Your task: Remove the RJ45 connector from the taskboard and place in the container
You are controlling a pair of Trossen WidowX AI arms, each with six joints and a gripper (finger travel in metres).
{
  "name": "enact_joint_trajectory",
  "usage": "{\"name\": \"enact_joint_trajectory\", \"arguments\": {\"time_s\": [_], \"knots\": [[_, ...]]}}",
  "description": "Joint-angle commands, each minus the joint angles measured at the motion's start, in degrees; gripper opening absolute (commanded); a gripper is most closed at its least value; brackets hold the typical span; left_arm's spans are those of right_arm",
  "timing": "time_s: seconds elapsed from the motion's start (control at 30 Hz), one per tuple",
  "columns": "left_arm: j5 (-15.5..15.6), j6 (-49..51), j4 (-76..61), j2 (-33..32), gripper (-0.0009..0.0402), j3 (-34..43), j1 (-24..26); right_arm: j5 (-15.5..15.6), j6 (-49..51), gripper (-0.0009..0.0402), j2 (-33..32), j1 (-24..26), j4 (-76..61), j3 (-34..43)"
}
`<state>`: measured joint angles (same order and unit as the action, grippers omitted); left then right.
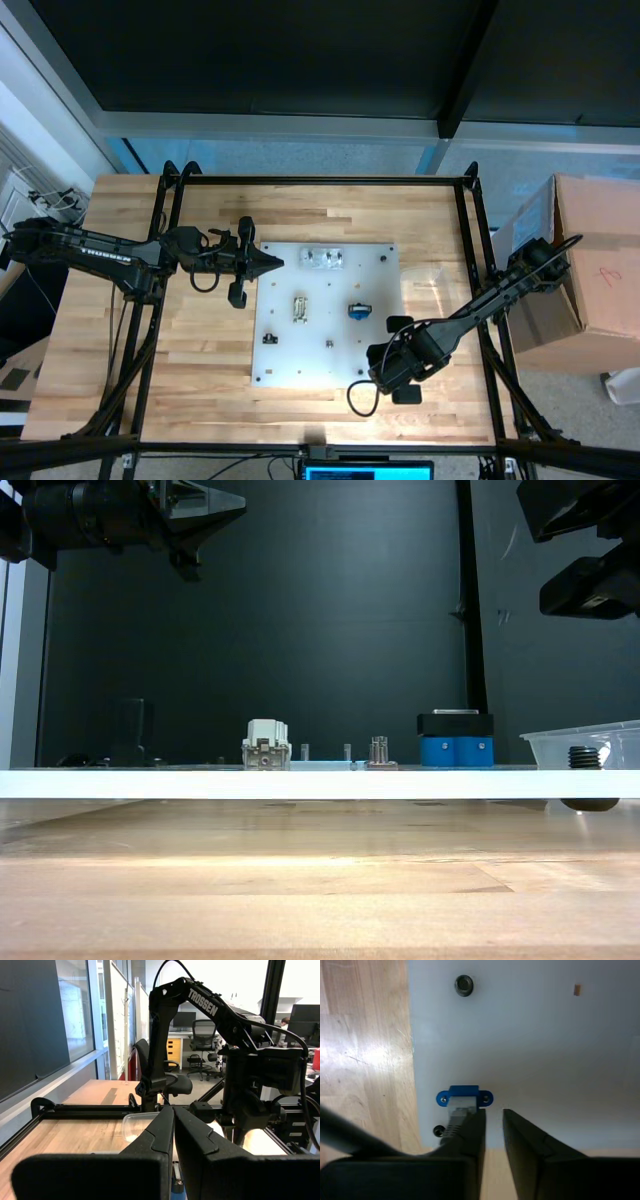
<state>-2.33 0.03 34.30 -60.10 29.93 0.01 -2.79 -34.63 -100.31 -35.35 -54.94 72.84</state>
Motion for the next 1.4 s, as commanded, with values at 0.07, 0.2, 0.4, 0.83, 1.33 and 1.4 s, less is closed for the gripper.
{"name": "enact_joint_trajectory", "arguments": {"time_s": [0.07,0.2,0.4,0.83,1.33,1.4], "knots": [[0.0,-0.02,0.02,-0.02,0.0,0.02,0.0,1.49,-0.17,0.0114,-0.66,-0.07,1.03,0.04],[0.0,-0.02,0.02,-0.02,0.0,0.02,0.0,1.38,-0.98,0.0163,-0.74,-0.07,1.77,0.04],[0.0,-0.02,0.02,-0.02,0.0,0.02,-0.02,1.33,-1.16,0.0212,-0.72,-0.04,1.97,0.04],[0.0,-0.02,0.02,-0.02,0.0,0.02,0.0,1.33,-1.18,0.022,-0.72,-0.04,1.92,0.04],[0.0,-0.02,0.02,-0.02,0.0,0.02,0.0,1.38,-3.26,0.022,-0.61,-0.13,-5.97,5.88],[0.0,-0.02,0.02,-0.02,0.0,0.02,0.0,1.4,-4.74,0.0223,-0.61,-0.2,-7.13,7.02]]}}
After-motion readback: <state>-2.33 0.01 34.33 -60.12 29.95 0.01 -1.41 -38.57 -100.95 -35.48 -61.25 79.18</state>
